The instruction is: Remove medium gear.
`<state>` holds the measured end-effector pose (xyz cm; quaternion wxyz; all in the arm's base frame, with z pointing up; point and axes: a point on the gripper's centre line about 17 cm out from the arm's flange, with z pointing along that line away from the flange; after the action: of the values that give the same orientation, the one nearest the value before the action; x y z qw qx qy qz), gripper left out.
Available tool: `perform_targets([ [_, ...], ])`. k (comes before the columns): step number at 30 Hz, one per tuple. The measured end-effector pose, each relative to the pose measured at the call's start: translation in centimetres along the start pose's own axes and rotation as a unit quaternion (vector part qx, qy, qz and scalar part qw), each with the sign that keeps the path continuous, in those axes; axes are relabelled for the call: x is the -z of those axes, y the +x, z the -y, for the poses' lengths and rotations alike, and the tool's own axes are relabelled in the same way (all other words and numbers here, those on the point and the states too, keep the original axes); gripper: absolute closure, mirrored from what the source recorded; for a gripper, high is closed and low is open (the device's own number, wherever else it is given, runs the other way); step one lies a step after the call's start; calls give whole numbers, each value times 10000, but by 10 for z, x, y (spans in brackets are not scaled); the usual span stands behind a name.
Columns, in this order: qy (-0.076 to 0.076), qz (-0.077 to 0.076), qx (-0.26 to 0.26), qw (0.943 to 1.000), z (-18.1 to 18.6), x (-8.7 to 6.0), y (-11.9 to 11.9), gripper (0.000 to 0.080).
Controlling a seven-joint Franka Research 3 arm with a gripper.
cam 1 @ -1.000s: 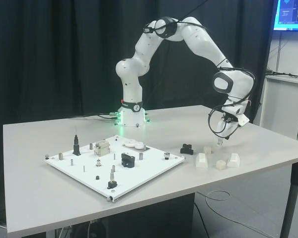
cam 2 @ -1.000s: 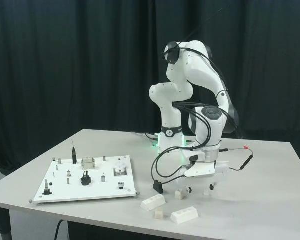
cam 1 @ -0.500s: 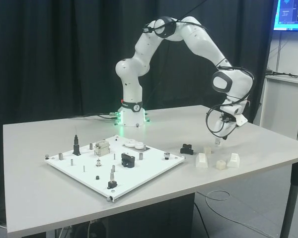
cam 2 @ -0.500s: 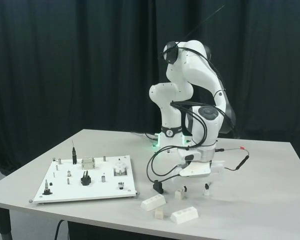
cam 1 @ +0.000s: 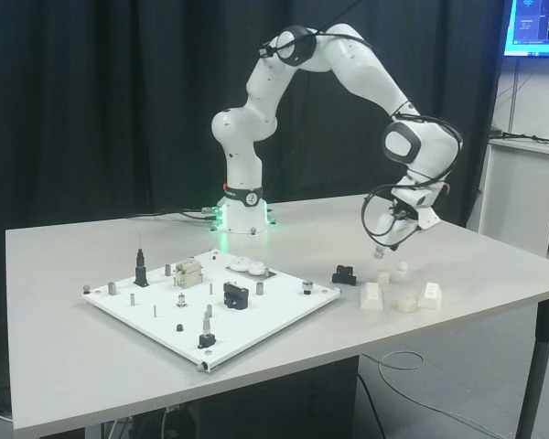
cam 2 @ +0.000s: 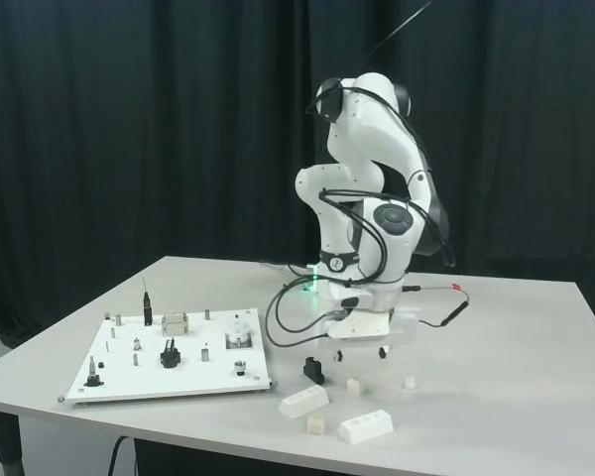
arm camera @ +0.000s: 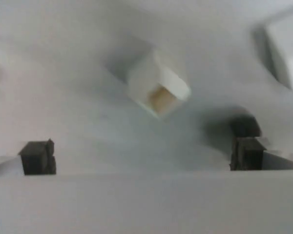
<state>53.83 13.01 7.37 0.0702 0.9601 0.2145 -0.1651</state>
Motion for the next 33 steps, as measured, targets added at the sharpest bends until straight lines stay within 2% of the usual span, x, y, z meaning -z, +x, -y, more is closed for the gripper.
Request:
perform_targets([
  [4, -68, 126, -9, 9999, -16, 2, -15, 3],
  [9, -158, 212, 56, 9996, -40, 1, -34, 3],
  [13, -158, 270, 97, 9995, -57, -1, -52, 3],
  [17, -96, 300, 123, 9994, -71, -3, -69, 3],
  [27, 74, 143, 184, 9997, -98, -9, -95, 3],
  [33, 68, 53, 167, 9998, -117, -17, -110, 3],
])
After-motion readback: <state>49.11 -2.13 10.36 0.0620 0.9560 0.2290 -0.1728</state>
